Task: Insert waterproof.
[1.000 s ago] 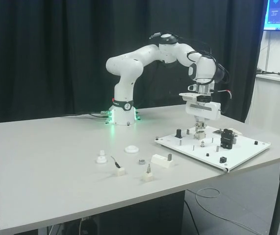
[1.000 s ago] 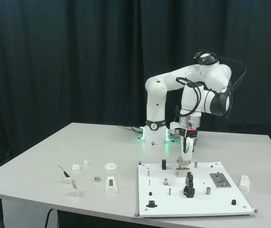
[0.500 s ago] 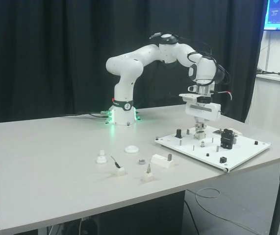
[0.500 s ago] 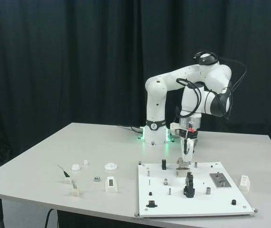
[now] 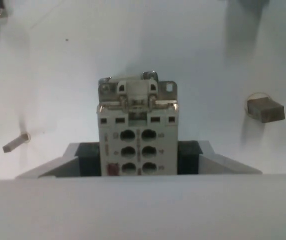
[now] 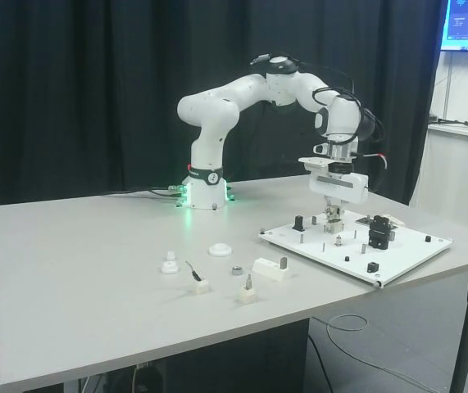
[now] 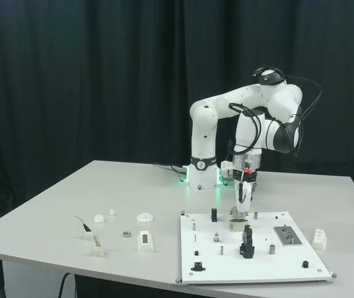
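Risen slightly, end effector (image 7: 241, 212) grips connector (image 5: 137, 131).

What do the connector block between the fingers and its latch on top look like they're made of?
The connector block looks like white moulded plastic: matte face, six round sockets, small embossed markings. The latch on it appears to be stamped metal, judging by its shiny glints and thin bent tabs with holes. The board under it looks like smooth white plastic or painted sheet.

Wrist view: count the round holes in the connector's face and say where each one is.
6. All are on the connector face, in two columns of three: one pair by the metal latch, one in the middle, one nearest the gripper. None seems hidden.
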Robot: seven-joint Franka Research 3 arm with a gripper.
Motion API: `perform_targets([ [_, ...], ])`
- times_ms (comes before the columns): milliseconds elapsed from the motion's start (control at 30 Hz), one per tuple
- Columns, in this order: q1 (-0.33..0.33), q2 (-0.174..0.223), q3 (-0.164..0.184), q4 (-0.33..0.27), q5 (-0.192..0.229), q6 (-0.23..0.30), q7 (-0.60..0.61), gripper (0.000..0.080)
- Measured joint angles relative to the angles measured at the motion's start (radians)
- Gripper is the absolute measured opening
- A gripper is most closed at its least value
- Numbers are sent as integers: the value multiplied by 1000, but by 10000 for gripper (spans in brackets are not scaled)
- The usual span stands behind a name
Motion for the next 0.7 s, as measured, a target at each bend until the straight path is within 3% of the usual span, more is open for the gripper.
perform_targets([
  [700,-31,-3,26,24,2,10,-7,311],
])
